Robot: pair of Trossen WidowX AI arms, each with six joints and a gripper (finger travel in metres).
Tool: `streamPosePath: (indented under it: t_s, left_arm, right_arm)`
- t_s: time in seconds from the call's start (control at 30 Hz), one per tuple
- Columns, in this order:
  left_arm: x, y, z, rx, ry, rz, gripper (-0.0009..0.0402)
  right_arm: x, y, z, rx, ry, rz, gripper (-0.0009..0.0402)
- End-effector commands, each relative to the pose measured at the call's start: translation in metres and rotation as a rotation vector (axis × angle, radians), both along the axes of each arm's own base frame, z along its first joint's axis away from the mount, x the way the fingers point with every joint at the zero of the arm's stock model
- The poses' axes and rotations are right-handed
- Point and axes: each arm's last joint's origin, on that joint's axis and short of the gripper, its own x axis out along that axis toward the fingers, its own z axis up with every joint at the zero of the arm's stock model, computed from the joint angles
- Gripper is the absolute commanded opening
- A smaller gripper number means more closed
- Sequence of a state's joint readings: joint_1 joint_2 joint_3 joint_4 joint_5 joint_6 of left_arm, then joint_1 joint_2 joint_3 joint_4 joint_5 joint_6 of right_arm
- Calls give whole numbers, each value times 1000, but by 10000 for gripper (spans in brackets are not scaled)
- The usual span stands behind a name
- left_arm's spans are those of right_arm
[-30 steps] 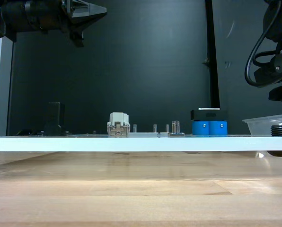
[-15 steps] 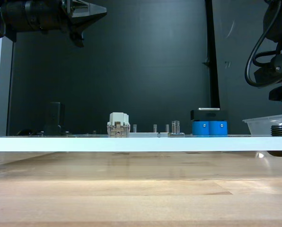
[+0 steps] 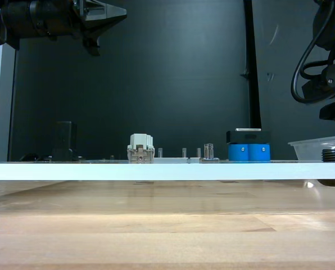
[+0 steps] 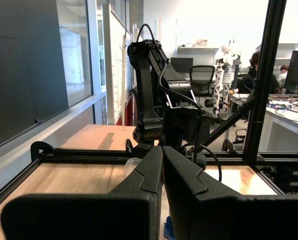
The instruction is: Remove the RJ45 connector from the taskboard and place in the container
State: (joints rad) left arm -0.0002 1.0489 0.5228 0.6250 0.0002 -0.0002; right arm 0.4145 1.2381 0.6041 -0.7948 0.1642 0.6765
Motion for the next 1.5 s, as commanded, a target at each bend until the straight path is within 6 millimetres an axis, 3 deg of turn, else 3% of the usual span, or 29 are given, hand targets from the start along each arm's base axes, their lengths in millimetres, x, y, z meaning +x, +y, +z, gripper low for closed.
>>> streamPosePath:
  t_s: [0.03, 0.17, 0.4, 0.53, 0.7, 0.87, 1.13, 1.5]
  left_arm:
    - [0, 0, 0, 0, 0, 0, 0]
    - [0, 0, 0, 0, 0, 0, 0]
    - [0, 0, 0, 0, 0, 0, 0]
    - [0, 0, 0, 0, 0, 0, 0]
    - [0, 0, 0, 0, 0, 0, 0]
    - [0, 0, 0, 0, 0, 0, 0]
    - [0, 0, 0, 0, 0, 0, 0]
    - [0, 0, 0, 0, 0, 0, 0]
  right_arm:
    - [0, 0, 0, -1, -1, 3, 1]
    - [0, 0, 2, 10, -5, 2, 31]
    - [-1, -2, 15, 10, -22, -7, 164]
    - [1, -2, 29, 15, -42, -5, 227]
    - [5, -2, 56, 16, -43, -10, 270]
    - [10, 1, 85, 35, -99, 10, 277]
    - [16, 0, 129, -5, -190, 103, 252]
    - [25, 2, 151, 21, -369, 163, 187]
